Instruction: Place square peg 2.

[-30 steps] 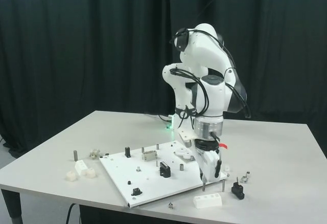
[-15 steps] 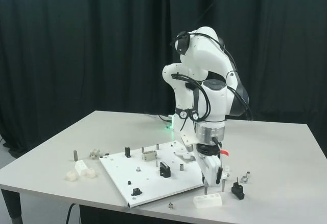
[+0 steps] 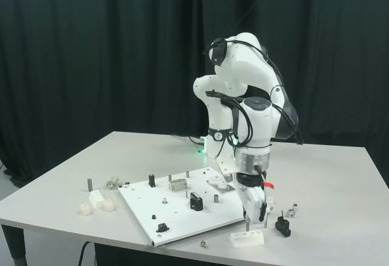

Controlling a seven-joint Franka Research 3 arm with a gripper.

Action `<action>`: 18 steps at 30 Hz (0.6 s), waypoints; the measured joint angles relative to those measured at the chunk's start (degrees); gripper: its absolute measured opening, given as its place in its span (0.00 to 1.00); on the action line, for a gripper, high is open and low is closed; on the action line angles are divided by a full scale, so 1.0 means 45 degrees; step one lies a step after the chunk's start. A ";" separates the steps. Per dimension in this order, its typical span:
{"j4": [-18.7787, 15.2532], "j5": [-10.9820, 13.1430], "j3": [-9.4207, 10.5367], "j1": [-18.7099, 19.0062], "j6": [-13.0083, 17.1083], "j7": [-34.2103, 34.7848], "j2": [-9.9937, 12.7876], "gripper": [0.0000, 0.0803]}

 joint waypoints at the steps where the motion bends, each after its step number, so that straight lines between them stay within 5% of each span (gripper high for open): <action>1: 0.0000 0.0000 -0.0017 0.0015 0.0000 0.0029 0.0004 0.08; 18: 0.0000 0.0007 -0.0431 0.0228 0.0014 0.0218 0.0156 0.08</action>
